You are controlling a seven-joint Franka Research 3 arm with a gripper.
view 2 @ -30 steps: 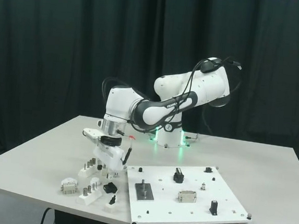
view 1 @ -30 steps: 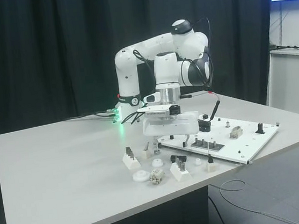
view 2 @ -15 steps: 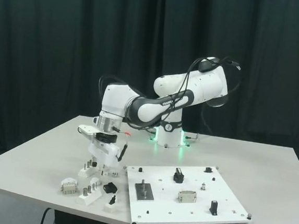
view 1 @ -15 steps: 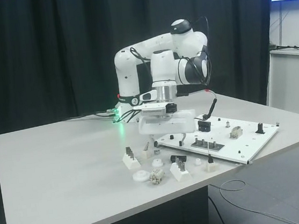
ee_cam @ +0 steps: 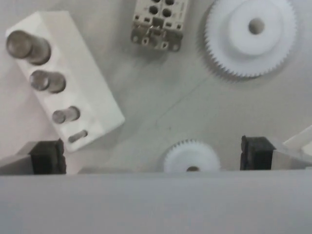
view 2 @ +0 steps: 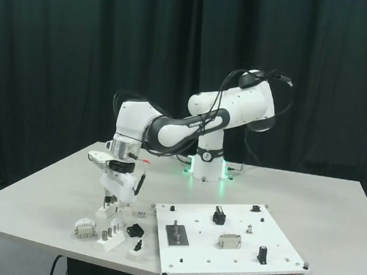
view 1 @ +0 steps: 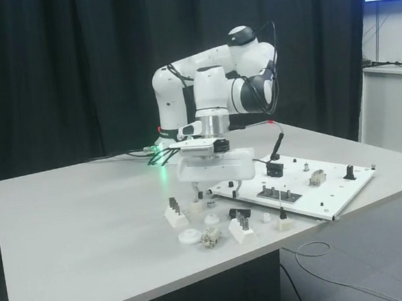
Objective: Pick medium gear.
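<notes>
The medium gear (ee_cam: pixel 191 157) lies flat on the grey table (view 1: pixel 77 208), right between the two black fingertips (ee_cam: pixel 255 152). The gripper (ee_cam: pixel 151 155) hangs above it, spread wide, gripping nothing. At two o'clock from the gear sits a large gear (ee_cam: pixel 251 35), at eleven o'clock a white block (ee_cam: pixel 66 78) of pegs. No readable writing.

The white arm (view 2: pixel 191 122) holds its hand (view 2: pixel 115 199) above small parts (view 2: pixel 107 234).
</notes>
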